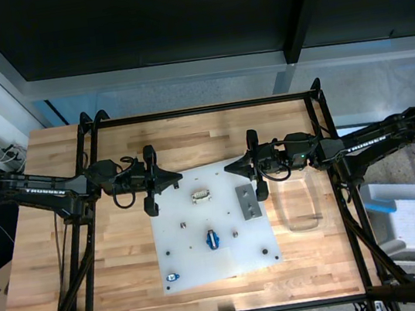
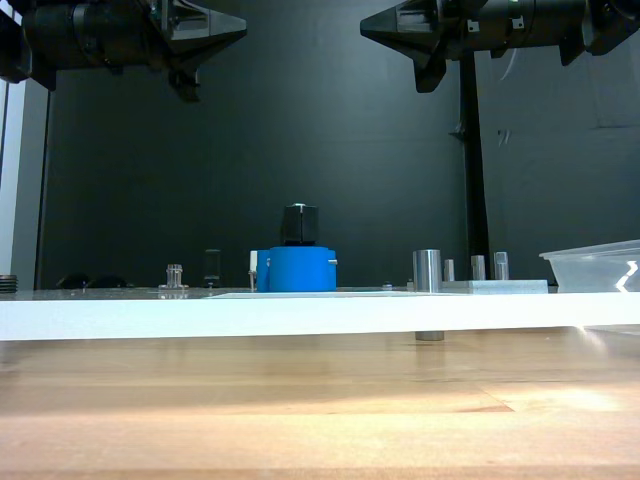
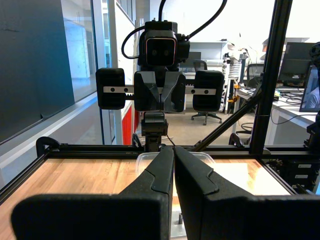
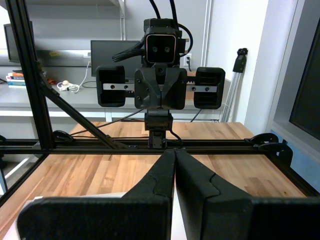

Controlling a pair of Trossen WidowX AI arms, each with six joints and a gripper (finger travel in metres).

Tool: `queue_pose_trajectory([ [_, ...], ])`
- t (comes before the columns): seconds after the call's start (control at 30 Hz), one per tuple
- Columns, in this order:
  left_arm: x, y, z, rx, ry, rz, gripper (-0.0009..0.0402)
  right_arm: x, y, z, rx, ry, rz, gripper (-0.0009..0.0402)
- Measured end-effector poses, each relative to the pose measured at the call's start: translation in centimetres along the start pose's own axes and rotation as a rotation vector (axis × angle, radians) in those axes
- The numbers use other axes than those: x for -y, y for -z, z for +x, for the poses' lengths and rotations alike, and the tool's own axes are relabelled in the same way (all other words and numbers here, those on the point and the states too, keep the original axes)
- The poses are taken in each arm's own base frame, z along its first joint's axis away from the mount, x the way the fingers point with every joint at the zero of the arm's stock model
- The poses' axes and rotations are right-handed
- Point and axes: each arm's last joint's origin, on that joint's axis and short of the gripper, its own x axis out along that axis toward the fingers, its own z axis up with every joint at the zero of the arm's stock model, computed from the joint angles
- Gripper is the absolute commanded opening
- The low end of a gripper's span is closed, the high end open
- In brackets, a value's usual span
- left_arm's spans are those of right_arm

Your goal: Pick the 16mm cylinder and place it in the container

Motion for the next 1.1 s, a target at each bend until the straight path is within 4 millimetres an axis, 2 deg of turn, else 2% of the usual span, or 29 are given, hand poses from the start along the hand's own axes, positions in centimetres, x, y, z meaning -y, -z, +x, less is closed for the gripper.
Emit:
queue_pose_trajectory([
  [0.6,0.0,0.0,0.0,0.000,0.000,0.000,0.0000,0.0,-0.3,0.1,-0.003,0.000,0.021,0.0000],
  [1.1,0.0,0.0,0.0,0.000,0.000,0.000,0.0000,-0.1,-5.3,0.7,-0.446,-0.001,-0.010,0.0000],
])
